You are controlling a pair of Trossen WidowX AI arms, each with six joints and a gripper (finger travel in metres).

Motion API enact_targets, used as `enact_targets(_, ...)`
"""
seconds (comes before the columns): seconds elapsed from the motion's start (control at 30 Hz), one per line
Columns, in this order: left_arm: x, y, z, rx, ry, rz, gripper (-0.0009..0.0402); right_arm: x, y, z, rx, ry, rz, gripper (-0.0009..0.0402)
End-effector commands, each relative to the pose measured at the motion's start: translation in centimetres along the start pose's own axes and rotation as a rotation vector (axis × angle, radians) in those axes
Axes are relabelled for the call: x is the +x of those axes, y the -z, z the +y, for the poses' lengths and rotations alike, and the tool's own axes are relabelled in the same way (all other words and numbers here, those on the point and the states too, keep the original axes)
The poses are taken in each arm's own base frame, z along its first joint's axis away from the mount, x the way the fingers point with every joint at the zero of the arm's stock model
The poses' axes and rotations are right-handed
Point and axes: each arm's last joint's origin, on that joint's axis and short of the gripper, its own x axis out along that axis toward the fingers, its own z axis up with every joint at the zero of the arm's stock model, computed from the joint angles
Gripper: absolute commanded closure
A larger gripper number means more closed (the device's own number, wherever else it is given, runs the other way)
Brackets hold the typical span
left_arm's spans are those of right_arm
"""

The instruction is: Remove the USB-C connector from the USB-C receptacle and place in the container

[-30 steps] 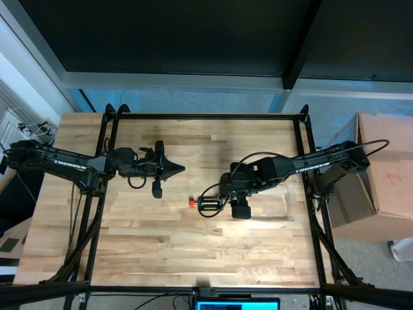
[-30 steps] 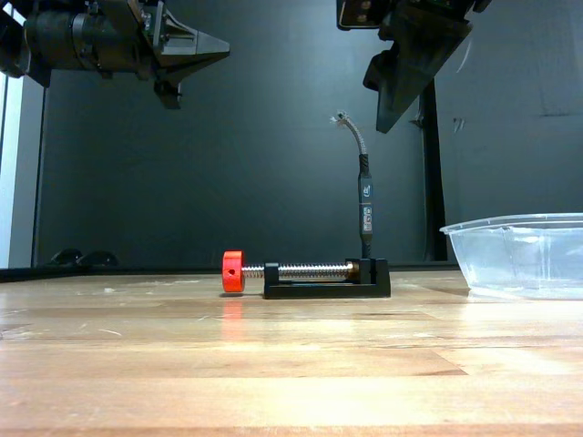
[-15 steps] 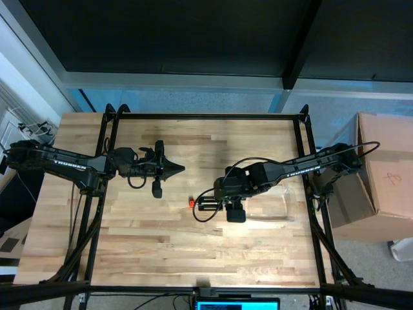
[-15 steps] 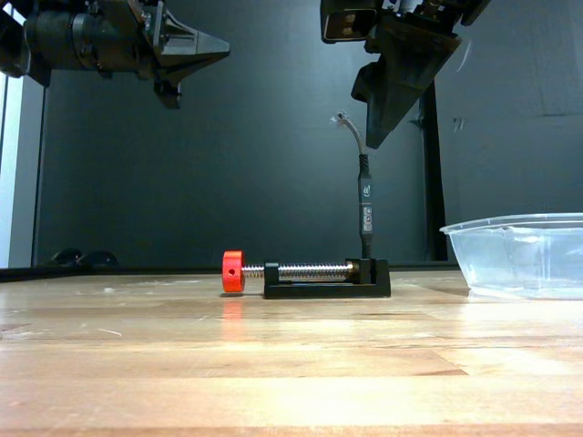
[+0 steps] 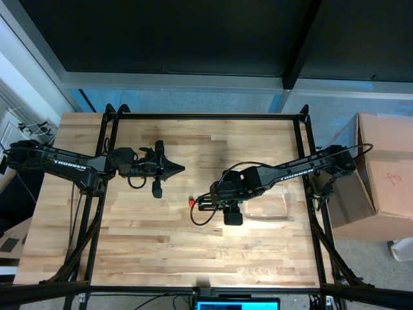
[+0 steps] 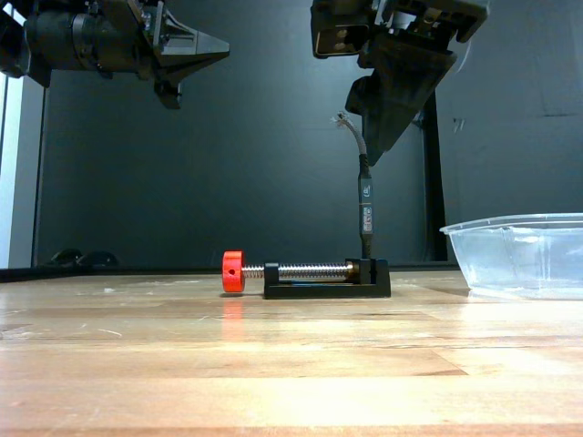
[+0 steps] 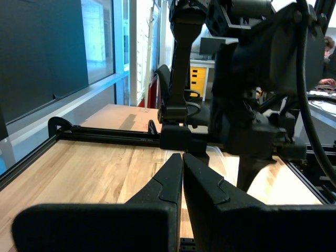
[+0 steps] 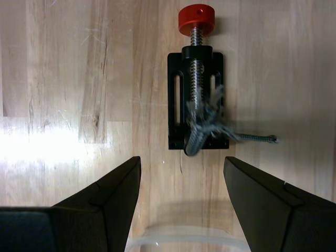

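Observation:
The USB-C connector (image 6: 366, 215) stands upright, seated in the black clamp fixture (image 6: 324, 279) with a red knob (image 6: 233, 271); its frayed cable end (image 6: 344, 120) curls over at the top. From straight above, the connector (image 8: 196, 130) shows over the fixture (image 8: 177, 94). My right gripper (image 6: 369, 150) hangs open just above it, its fingertips level with the upper cable; my right gripper (image 8: 181, 158) has its jaws spread wide and grips nothing. My right gripper (image 5: 219, 196) covers the fixture from above. My left gripper (image 5: 181, 169) is shut and empty, high over the table's left half (image 6: 223, 43).
A clear plastic container (image 6: 521, 255) sits on the wooden table just right of the fixture, container rim (image 8: 184, 240) close under my right gripper. A black frame (image 5: 206, 117) borders the table. A cardboard box (image 5: 384, 174) stands beyond the right edge.
My right gripper has moved left and a little lower, coming over the connector's cable top. The connector stays seated. The left arm has not moved.

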Motion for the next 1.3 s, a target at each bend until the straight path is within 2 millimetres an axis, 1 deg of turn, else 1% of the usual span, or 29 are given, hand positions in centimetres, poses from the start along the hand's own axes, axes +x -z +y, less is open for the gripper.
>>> enact_targets(0.03,0.00,0.00,0.01,0.000,0.000,0.000,0.0393,0.53,-0.09,0.16,0.000,0.001,0.005,0.0175)
enact_targets(0.17,0.00,-0.01,0.00,0.000,0.000,-0.001,0.0393,0.68,-0.10,0.20,-0.002,0.001,0.008,0.0195)
enact_targets(0.5,0.00,0.00,0.01,0.000,0.000,0.000,0.0393,0.68,-0.10,0.27,-0.006,0.000,0.007,0.0280)
enact_targets(0.87,0.00,0.00,0.01,0.000,0.000,0.000,0.0393,0.84,-0.05,0.25,-0.005,0.009,0.003,0.0342)
enact_targets(1.07,0.00,0.00,0.01,0.000,0.000,0.000,0.0393,1.05,0.12,0.26,-0.007,0.010,0.009,0.0395)
enact_targets(1.3,0.00,0.00,0.01,0.000,0.000,0.000,0.0393,1.05,0.31,0.30,-0.011,0.013,0.027,0.0393)
